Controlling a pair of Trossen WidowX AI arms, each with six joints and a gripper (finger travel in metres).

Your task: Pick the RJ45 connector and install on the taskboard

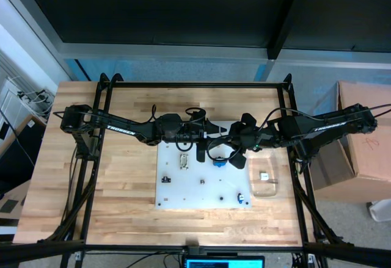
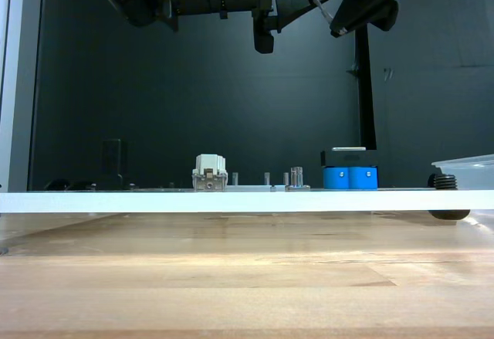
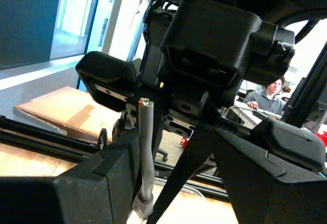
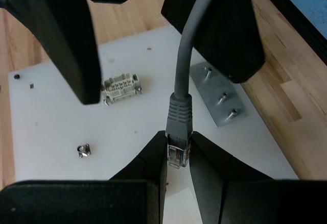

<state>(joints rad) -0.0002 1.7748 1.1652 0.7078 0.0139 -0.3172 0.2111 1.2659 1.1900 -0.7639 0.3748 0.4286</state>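
Note:
The RJ45 connector (image 4: 178, 152) is a clear plug with a grey boot, pinched between my right gripper's (image 4: 179, 158) fingertips high above the white taskboard (image 4: 56, 132). Its grey cable (image 4: 183, 55) runs away from the plug and passes between the spread fingers of my left gripper (image 3: 196, 142), close beside one of them. The cable's cut end (image 3: 144, 102) shows in the left wrist view. In the high view both grippers meet over the board's far edge, left gripper (image 1: 204, 141) and right gripper (image 1: 232, 146). The plug is clear of any seat.
On the taskboard (image 1: 183, 188) sit a beige multi-pin connector (image 1: 183, 161), a blue block (image 2: 350, 177) and a small metal plate with studs (image 4: 219, 99). A clear tray (image 1: 266, 182) lies right of the board. A cardboard box (image 1: 360, 146) stands beyond the table's right edge.

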